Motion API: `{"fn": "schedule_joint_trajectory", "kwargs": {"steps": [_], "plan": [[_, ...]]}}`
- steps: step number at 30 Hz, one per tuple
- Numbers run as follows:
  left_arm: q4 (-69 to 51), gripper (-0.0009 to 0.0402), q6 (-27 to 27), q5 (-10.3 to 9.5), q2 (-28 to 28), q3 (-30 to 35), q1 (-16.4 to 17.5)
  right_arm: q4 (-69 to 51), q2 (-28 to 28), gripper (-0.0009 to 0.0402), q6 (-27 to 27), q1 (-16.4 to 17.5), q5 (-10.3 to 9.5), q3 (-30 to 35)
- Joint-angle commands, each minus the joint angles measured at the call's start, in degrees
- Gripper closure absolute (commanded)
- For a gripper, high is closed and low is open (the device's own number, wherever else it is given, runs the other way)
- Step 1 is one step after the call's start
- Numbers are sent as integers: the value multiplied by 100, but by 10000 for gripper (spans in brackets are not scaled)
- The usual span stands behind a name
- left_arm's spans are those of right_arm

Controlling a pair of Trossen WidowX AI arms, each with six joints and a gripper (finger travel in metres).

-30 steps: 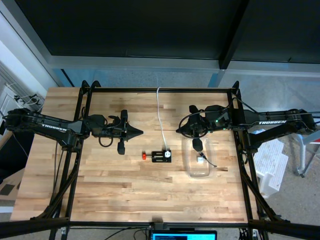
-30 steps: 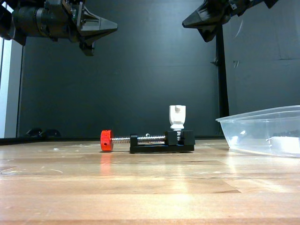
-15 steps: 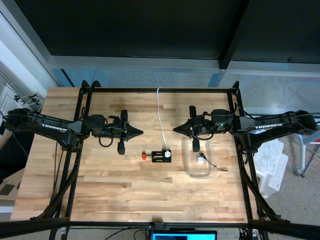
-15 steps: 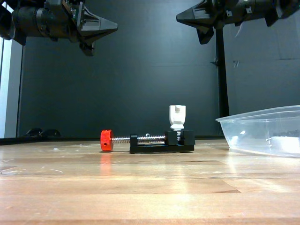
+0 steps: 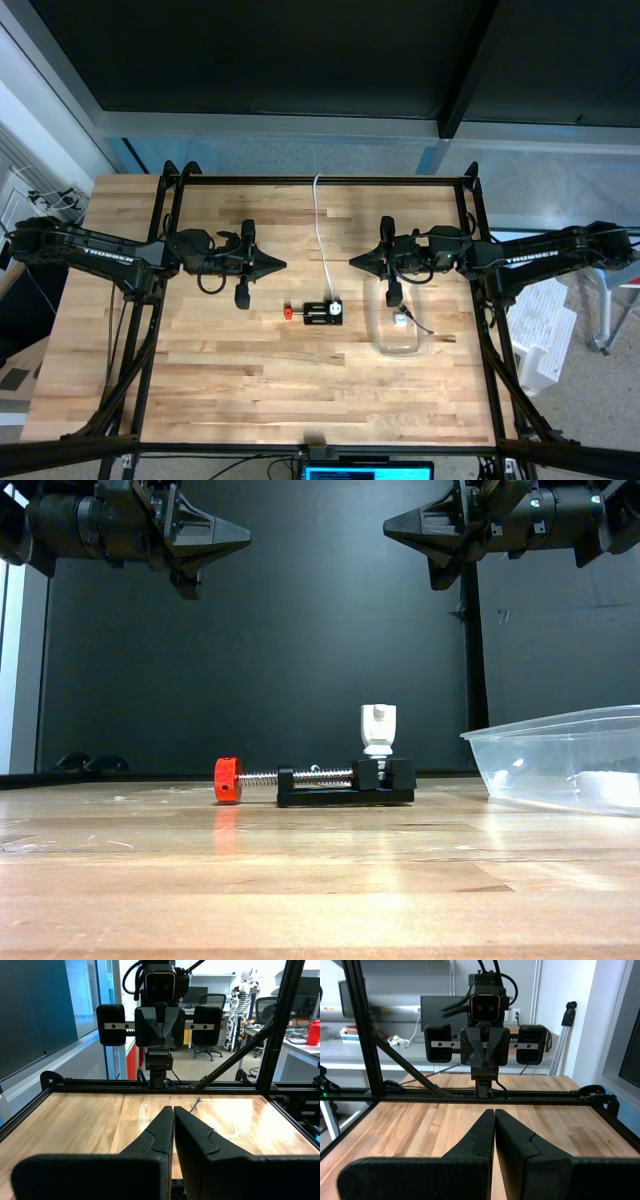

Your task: Remove the power plug from the receptacle and place in the container

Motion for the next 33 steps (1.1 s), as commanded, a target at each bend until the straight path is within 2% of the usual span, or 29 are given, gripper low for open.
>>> {"fn": "schedule_joint_trajectory", "kwargs": {"steps": [1, 9, 20, 33], "plan": [[2, 393, 0, 0, 2, 2, 2, 157, 4, 393, 90, 0, 2, -107], [2, 393, 0, 0, 2, 2, 2, 289, 4, 393, 273, 0, 4, -238], [2, 393, 0, 0, 2, 2, 0, 323, 7, 393, 219, 2, 116, -232], [2, 393, 0, 0, 2, 2, 0, 348, 7, 393, 219, 4, 111, -216]]}}
